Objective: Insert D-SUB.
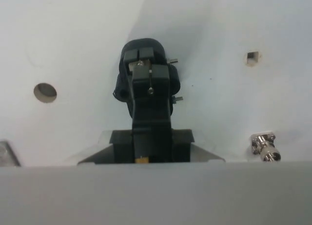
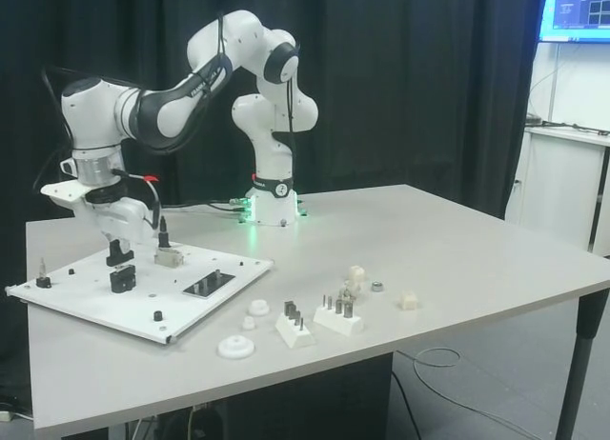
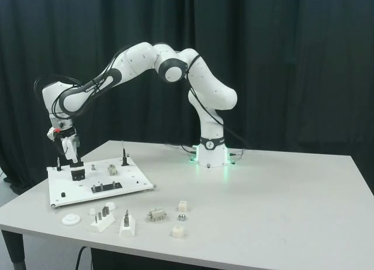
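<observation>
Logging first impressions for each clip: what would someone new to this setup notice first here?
The white arm arches from its base at the back of the grey table out to the white board at the table's far end. There the gripper hangs just above a black connector block on the board, the wrist view looking straight down at that block. In front of the board lie small white parts in a loose scatter.
</observation>
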